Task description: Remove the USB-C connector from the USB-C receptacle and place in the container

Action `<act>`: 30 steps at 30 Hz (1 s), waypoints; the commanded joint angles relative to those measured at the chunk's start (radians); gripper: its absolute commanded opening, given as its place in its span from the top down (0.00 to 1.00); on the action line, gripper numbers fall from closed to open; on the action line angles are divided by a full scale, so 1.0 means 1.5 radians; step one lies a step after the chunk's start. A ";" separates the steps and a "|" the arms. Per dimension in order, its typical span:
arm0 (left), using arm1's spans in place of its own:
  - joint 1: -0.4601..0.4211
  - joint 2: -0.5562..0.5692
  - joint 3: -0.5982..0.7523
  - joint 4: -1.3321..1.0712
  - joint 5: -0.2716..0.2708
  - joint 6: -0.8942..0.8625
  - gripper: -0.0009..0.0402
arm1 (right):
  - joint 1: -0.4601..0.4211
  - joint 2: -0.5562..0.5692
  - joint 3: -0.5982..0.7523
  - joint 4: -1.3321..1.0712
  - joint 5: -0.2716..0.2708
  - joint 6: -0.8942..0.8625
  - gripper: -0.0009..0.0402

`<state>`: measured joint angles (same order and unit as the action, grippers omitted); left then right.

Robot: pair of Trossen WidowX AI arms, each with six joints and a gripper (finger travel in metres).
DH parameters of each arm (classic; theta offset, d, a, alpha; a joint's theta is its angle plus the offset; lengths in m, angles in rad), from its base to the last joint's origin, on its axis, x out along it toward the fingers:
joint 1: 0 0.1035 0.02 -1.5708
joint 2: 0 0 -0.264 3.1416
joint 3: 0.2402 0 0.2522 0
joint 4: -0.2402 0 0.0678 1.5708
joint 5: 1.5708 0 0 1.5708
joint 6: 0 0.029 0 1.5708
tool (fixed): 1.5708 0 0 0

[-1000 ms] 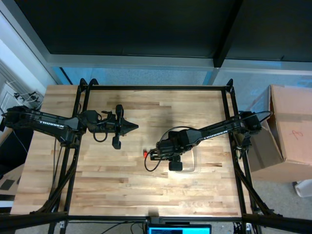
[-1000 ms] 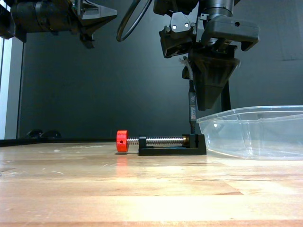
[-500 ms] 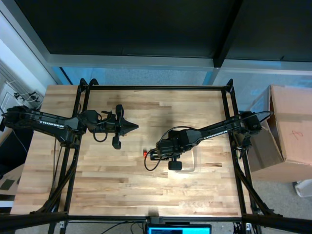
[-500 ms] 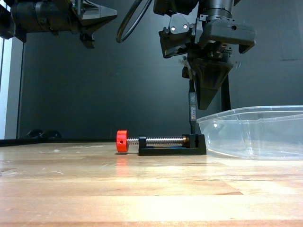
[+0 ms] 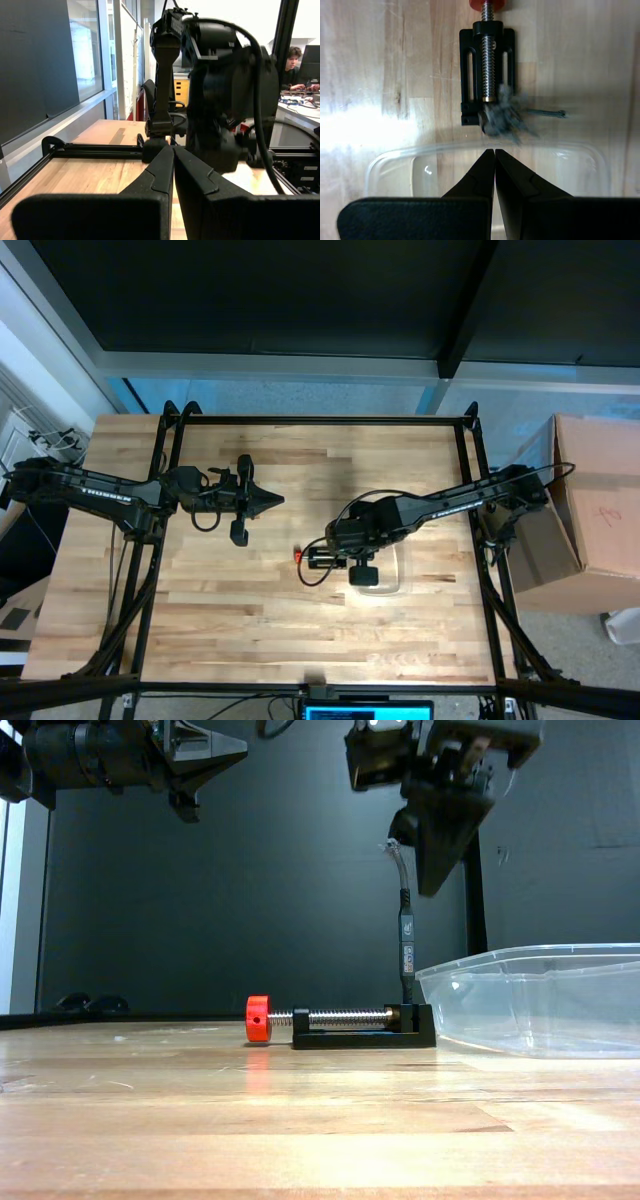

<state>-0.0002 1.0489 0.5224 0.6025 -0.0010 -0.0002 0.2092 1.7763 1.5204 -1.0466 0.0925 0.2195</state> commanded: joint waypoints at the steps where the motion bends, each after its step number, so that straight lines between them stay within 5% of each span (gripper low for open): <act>1: 0.000 0.000 0.000 0.000 0.000 0.000 0.98 | 0.000 -0.017 0.021 -0.020 -0.001 0.000 0.98; 21: 0.000 0.000 0.000 0.000 0.000 0.000 0.98 | 0.000 -0.037 0.059 -0.046 -0.004 -0.001 0.98; 30: 0.000 0.000 0.000 0.000 0.000 0.000 0.98 | 0.000 -0.037 0.059 -0.046 -0.004 0.000 0.83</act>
<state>-0.0002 1.0489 0.5228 0.6025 -0.0006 -0.0002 0.2089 1.7203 1.6085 -1.1156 0.0868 0.2195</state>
